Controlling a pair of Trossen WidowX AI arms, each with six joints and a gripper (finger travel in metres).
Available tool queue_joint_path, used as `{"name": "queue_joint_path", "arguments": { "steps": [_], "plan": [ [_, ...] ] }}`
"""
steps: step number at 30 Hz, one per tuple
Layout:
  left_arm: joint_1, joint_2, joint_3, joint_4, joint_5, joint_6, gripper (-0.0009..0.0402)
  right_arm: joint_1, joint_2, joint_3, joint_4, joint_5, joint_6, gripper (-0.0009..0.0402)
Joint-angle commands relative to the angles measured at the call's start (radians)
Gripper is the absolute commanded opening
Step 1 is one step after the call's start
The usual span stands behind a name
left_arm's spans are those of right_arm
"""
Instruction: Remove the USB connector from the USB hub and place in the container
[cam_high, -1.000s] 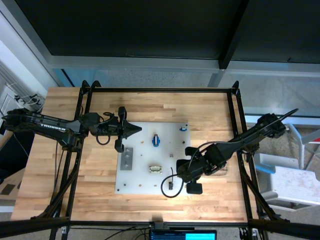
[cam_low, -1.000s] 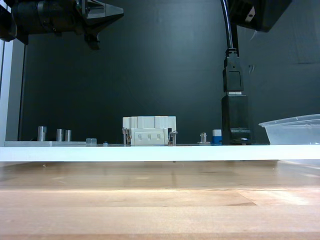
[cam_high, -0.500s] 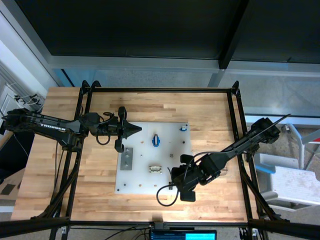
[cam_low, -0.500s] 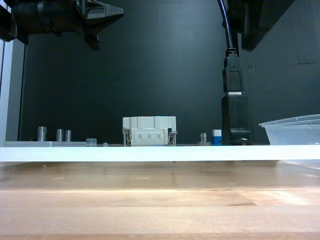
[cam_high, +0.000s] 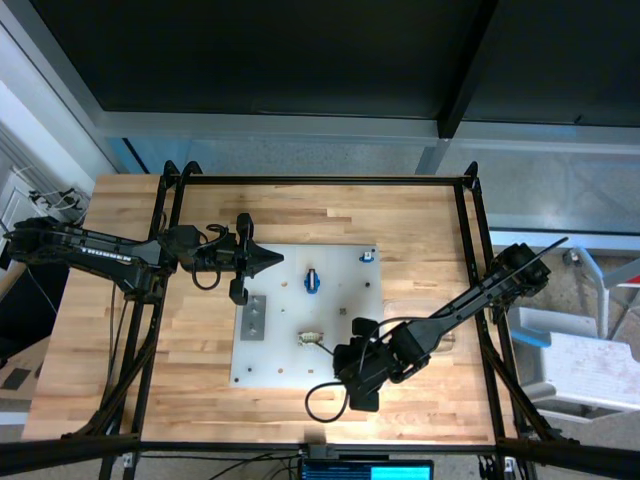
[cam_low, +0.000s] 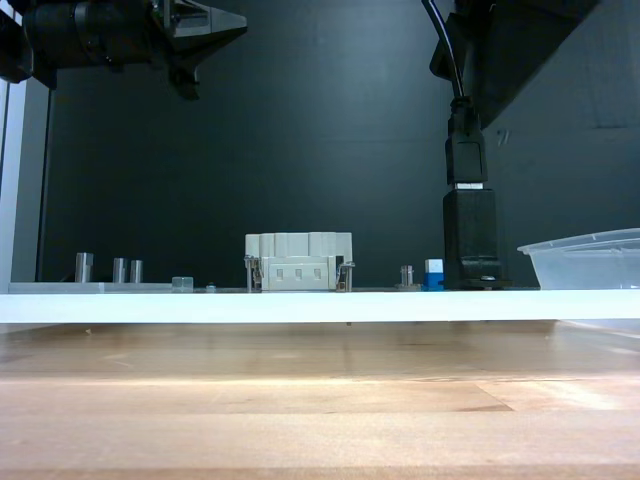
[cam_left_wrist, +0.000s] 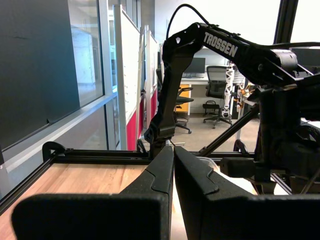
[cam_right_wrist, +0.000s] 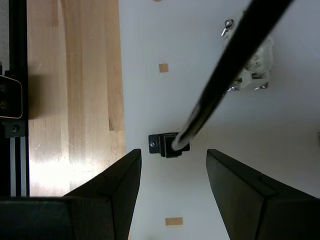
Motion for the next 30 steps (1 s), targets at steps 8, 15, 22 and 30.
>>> {"name": "queue_joint_path", "arguments": {
  "steps": [8,15,22,30],
  "plan": [
    [0.0,0.0,0.0,-0.001,0.0,0.0,0.0001,-0.002,0.036,0.0,0.019,0.003,0.0,0.018],
    [0.0,0.0,0.0,0.0,0.0,0.0,0.0001,-0.01,0.052,0.0,0.021,0.028,-0.003,0.0128],
    [0.0,0.0,0.0,0.0,0.0,0.0,0.0,-0.015,0.051,0.0,0.02,0.019,-0.027,0.0032],
    [0.0,0.0,0.0,0.0,0.0,0.0,0.0001,-0.019,0.051,0.0,0.018,0.016,-0.044,0.0]
  ]
}}
